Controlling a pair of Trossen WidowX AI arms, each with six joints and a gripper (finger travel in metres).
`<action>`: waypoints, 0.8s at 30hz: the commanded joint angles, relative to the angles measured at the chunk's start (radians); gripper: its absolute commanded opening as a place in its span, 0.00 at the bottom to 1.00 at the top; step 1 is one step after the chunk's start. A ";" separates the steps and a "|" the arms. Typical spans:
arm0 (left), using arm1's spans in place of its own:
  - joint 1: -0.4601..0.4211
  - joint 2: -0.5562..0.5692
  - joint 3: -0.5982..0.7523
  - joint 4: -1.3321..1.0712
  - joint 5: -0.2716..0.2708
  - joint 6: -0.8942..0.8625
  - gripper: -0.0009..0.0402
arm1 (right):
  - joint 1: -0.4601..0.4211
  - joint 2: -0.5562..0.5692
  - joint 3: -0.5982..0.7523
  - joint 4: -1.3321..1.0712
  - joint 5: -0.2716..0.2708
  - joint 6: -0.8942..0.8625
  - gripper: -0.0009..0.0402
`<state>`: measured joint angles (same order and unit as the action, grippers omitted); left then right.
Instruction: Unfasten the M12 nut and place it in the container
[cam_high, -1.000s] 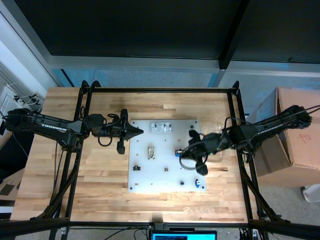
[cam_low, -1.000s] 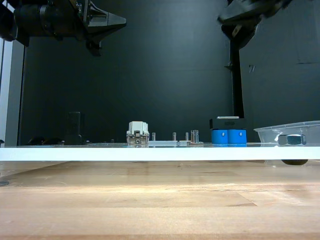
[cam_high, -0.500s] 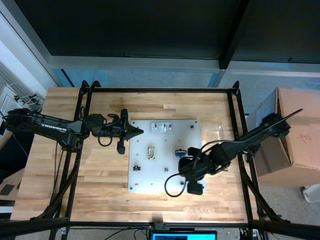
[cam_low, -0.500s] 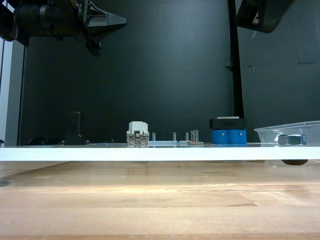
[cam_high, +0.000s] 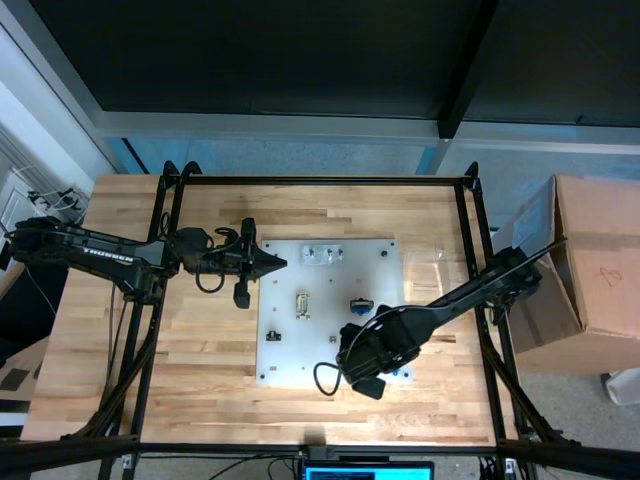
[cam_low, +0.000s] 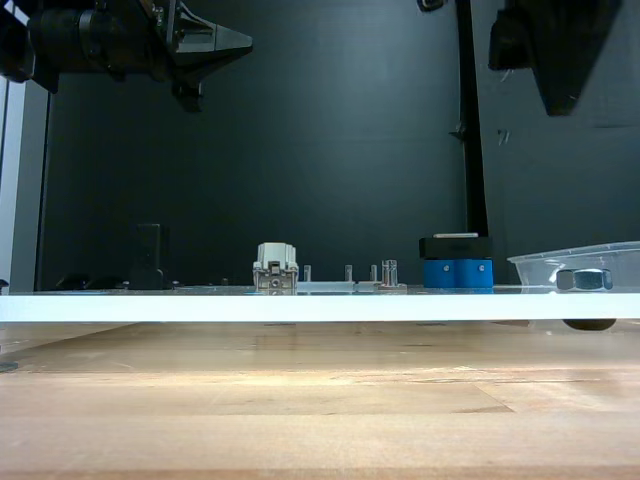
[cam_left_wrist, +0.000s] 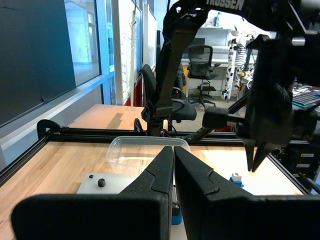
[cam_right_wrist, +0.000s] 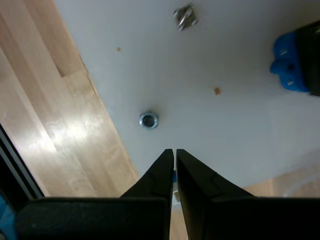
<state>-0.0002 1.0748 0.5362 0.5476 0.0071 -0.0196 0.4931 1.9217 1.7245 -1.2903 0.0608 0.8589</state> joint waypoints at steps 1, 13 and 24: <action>0.000 0.000 0.000 0.000 0.000 0.000 0.02 | 0.000 0.019 -0.003 -0.001 -0.002 0.015 0.10; 0.000 0.000 0.000 0.000 0.000 0.000 0.02 | -0.003 0.095 -0.008 0.043 -0.010 0.080 0.44; 0.000 0.000 0.000 0.000 0.000 0.000 0.02 | -0.005 0.142 -0.055 0.127 -0.010 0.076 0.62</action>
<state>-0.0002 1.0748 0.5362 0.5480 0.0071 -0.0196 0.4881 2.0563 1.6722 -1.1664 0.0498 0.9367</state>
